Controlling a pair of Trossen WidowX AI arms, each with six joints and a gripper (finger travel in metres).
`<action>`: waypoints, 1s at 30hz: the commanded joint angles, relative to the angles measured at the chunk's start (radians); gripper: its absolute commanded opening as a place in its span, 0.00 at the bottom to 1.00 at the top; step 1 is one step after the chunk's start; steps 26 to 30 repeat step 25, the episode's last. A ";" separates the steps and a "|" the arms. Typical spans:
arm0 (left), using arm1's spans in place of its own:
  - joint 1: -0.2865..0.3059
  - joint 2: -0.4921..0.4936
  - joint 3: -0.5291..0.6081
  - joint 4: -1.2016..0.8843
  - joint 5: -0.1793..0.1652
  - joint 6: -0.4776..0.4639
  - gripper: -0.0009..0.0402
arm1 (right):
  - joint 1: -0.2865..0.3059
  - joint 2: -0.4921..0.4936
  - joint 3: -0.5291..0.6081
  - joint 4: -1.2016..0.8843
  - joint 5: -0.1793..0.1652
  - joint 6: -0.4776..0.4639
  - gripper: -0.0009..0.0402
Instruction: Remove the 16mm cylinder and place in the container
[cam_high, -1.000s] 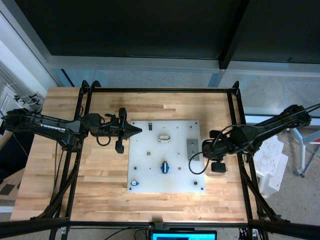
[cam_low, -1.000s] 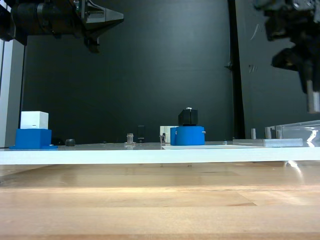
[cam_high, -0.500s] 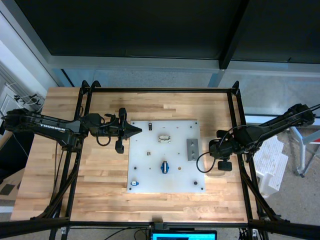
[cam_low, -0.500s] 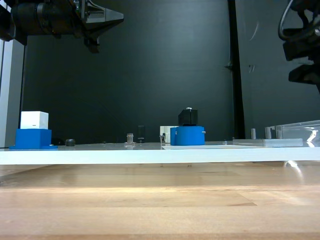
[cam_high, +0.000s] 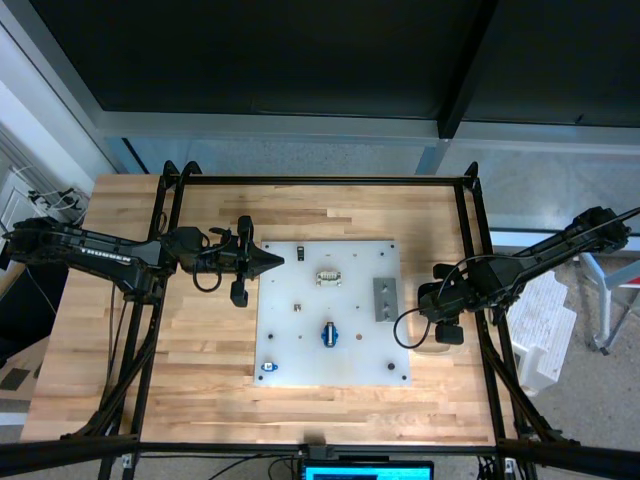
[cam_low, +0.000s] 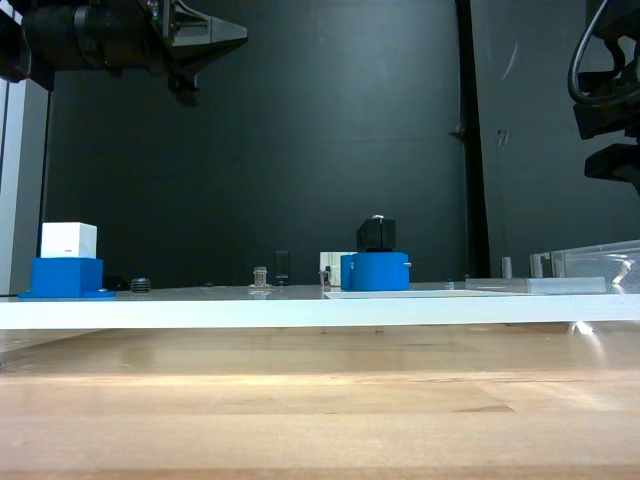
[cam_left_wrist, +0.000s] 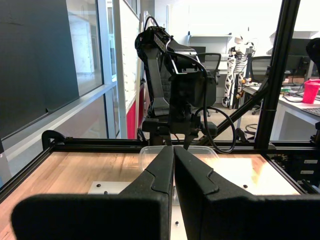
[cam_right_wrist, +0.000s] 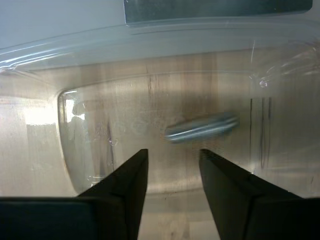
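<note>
**pegfan:** Looking at the right claw: it hangs over the container, fingers spread wide with nothing between them. So where's the 16mm cylinder?

**boardwatcher:** In the tub, lying on its side on the floor, right below the claw and a bit nearer one finger than the other. Its long axis runs roughly along the line from finger to finger, slightly tilted. It looks smeared, so I can't tell if it's settled.

**pegfan:** So the placing looks done?

**boardwatcher:** I'd say so. What's left is probably just lifting straight up, and only the tub walls are close enough to clip. From above, the tub sits on the counter just off the white board at its 3 o'clock, with the grey block at the tub's 10. The left claw is pinched closed on nothing, hanging high and well apart at the board's 10 o'clock. The right arm is by far the nearer one.
</note>
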 joint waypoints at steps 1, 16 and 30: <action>0.000 0.000 0.000 0.000 0.000 0.000 0.02 | 0.001 0.000 0.000 0.000 0.001 -0.002 0.45; 0.000 0.000 0.000 0.000 0.000 0.000 0.02 | -0.025 -0.002 0.112 0.027 0.083 -0.047 0.42; 0.000 0.000 0.000 0.000 0.000 0.000 0.02 | -0.150 -0.004 0.162 0.335 0.081 -0.255 0.23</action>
